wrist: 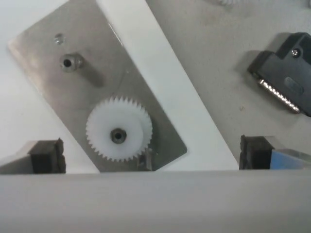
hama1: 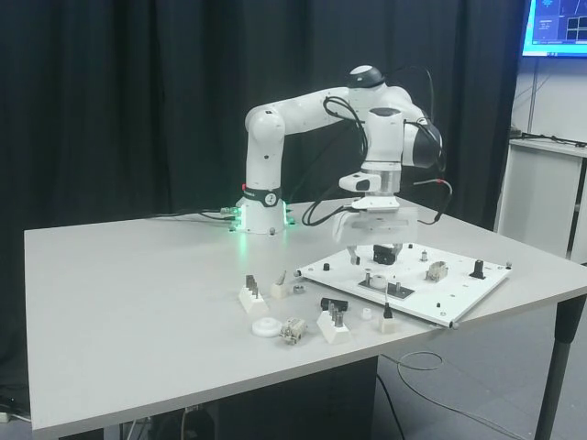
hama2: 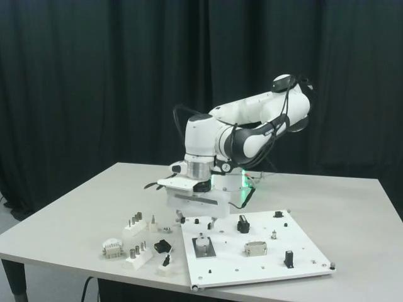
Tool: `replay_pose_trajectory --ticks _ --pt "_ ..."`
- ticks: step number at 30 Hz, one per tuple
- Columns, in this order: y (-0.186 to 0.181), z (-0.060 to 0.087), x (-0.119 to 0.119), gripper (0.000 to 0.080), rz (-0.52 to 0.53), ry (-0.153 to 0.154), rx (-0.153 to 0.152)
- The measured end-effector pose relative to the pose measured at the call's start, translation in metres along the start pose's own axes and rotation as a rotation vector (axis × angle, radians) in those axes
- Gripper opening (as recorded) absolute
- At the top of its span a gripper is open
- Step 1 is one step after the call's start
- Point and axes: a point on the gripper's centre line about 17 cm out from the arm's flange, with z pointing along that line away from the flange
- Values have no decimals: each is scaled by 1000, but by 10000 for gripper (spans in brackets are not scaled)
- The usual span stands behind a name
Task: Pick large gear.
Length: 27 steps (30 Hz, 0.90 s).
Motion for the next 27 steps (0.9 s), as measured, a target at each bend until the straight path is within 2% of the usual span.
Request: replay_pose_trajectory --ticks 27 --pt "1 0 0 800 14 -3 3"
